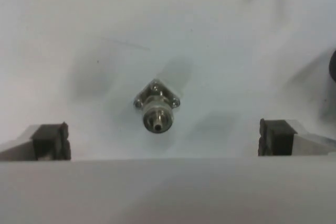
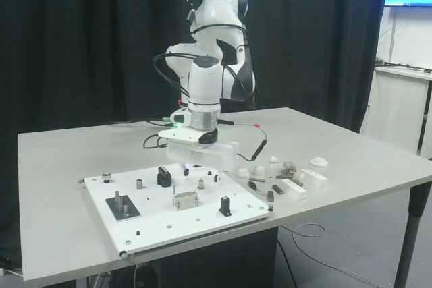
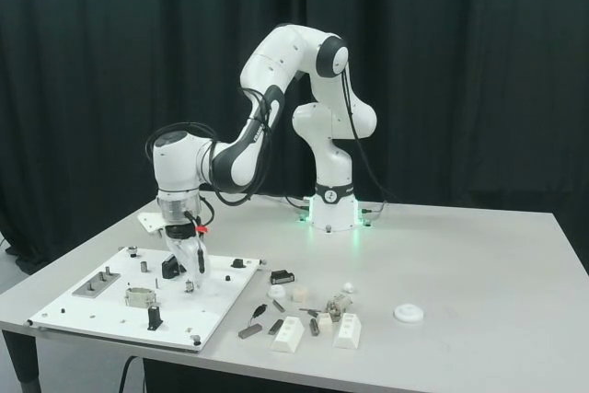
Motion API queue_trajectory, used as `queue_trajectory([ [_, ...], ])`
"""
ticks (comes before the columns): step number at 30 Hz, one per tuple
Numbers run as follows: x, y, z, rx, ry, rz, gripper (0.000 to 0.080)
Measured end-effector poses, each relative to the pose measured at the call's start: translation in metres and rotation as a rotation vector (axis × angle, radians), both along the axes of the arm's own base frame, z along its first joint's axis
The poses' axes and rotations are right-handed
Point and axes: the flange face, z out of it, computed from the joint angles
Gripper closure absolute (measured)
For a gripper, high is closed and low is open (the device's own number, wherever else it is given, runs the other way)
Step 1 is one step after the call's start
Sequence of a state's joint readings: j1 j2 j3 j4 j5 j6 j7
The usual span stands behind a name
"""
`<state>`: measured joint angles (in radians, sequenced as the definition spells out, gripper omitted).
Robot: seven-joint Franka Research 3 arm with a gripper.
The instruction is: Remove BNC.
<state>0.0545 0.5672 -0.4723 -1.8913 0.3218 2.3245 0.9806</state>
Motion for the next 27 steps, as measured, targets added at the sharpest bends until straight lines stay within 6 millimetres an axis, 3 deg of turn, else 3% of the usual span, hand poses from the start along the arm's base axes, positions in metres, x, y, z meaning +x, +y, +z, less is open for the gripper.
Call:
queue_trajectory([
  [17,-0.004,0.001,-0.012,0.000,-0.017,-0.019,0.0003],
  [18,-0.004,0.001,-0.013,0.000,-0.018,-0.020,0.0216],
  [22,-0.004,0.000,-0.014,-0.004,-0.024,-0.023,0.0216],
  [23,-0.004,0.000,-0.015,-0.004,-0.025,-0.024,0.0376],
  [27,-0.004,0.000,-0.015,-0.003,-0.029,-0.028,0.0376],
])
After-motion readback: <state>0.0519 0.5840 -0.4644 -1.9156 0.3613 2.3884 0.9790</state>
